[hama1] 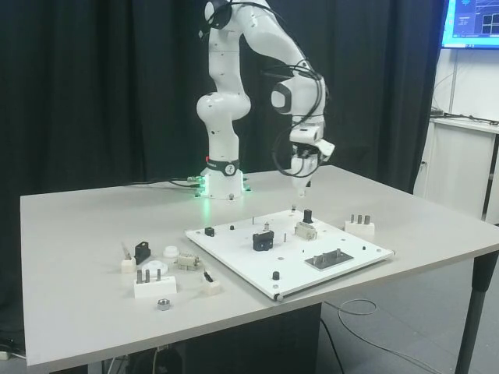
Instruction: Pick round peg 2.
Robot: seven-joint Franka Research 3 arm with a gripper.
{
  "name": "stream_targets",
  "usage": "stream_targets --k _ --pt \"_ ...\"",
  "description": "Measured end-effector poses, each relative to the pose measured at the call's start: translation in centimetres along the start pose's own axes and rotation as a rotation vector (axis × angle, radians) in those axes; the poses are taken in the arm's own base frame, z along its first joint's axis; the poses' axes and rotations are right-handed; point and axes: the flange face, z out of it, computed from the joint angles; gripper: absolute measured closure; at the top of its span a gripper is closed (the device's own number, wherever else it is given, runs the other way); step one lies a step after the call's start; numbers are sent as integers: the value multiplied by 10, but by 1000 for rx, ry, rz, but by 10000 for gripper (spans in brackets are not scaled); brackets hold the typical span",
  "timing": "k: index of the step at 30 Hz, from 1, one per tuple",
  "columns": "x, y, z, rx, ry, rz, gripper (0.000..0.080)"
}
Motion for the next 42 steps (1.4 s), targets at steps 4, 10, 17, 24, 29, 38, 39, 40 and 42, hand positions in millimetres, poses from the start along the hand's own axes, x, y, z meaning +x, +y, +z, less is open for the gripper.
stream_targets --k 4,10,17,24,29,38,39,40,42 --pt "-2 -26 1 -3 8 -22 3" --pt "-5 -61 3 -7 29 -48 3" --pt "-4 -92 12 -11 62 -71 3" --pt "0 -111 26 -10 77 -81 3" --pt "4 -120 37 -17 84 -94 3" --pt "14 -133 53 -27 92 -112 3" --pt "15 -134 54 -28 93 -113 3" --pt "16 -135 56 -29 93 -114 3" --pt "18 -136 58 -32 92 -116 3"
